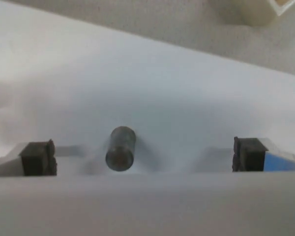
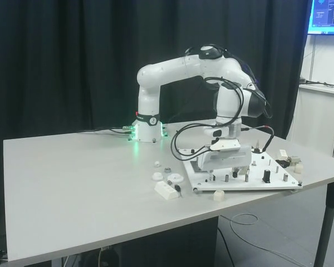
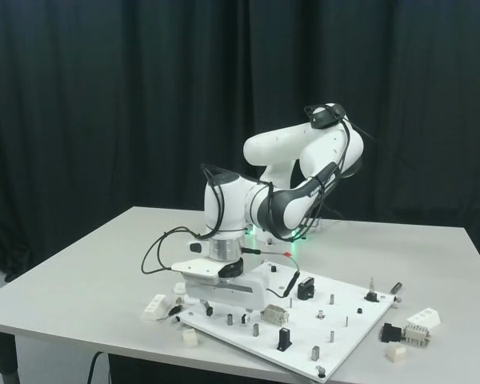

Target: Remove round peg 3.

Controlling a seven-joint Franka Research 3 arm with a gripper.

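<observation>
A short dark grey round peg [image 1: 120, 147] stands upright in the white board [image 1: 187, 98]. My gripper [image 1: 143, 156] is low over the board and open, its two black fingertips [image 1: 38, 157] wide apart on either side of the peg and not touching it. The peg sits nearer one fingertip than the other. In the room views the white hand [image 2: 225, 158] hovers over the near left part of the board [image 2: 278, 186], and the gripper [image 3: 226, 312] reaches down among several small pegs there.
More pegs and a black block [image 3: 284, 340] stand on the board [image 3: 344, 336]. Loose white parts lie on the grey table beside it: a block [image 2: 166, 189], a cube [image 2: 217, 195], discs [image 2: 157, 176]. Connectors [image 3: 420, 318] lie at the far side. The table's front edge is close.
</observation>
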